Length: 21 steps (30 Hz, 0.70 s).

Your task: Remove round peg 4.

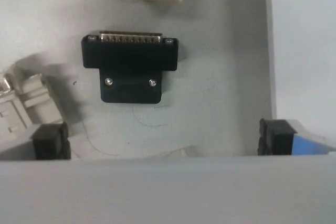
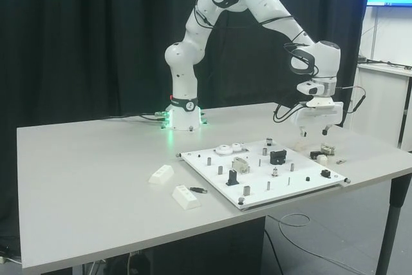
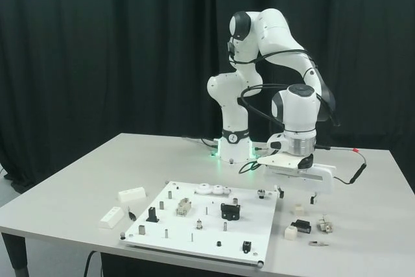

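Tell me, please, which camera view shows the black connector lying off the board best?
The wrist view: the black connector fills the middle, pins and screws plain. In both room views it is only a small dark shape on the grey table.

The pegs (image 2: 220, 170) on the white board (image 2: 212, 170) (round peg 4 included) are too small to distinguish.

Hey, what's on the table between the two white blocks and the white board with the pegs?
A small black piece lies beside the nearer white block, short of the board; the first room view shows it.
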Each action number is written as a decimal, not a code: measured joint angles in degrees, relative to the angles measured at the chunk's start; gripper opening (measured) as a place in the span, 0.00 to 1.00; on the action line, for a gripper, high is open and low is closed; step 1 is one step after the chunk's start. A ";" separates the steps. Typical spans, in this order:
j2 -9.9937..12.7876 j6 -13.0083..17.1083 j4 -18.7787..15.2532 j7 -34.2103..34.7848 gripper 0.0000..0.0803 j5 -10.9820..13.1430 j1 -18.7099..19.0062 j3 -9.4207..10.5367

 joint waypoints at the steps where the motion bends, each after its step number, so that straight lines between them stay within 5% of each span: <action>1: 0.00 0.00 0.00 0.01 0.99 0.00 0.01 0.00; 21: 0.01 0.04 0.02 0.51 1.00 -0.15 0.01 -0.09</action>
